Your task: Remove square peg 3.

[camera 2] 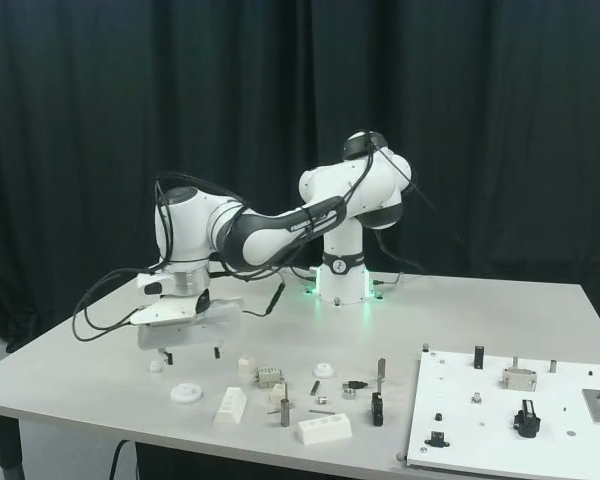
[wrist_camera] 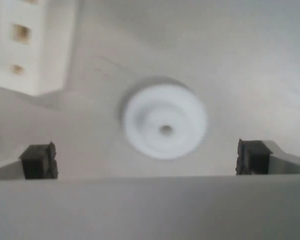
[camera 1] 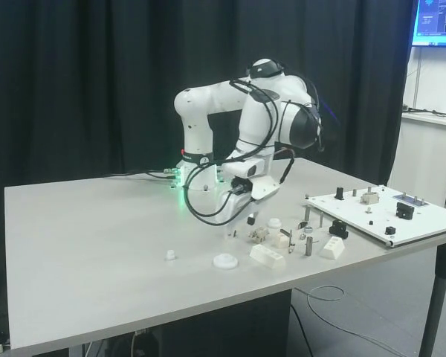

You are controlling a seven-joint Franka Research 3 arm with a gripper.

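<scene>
Our fingers (wrist_camera: 145,160) are spread wide and empty over a white disc (wrist_camera: 165,121), the holed block (wrist_camera: 32,42) lying well aside.

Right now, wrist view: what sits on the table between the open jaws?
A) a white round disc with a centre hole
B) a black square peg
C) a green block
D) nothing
A: a white round disc with a small centre hole lies on the grey table, jaws open wide either side of it.

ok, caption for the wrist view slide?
Open end effector hovering above a white disc on the grey table, white holed block nearby.
</scene>
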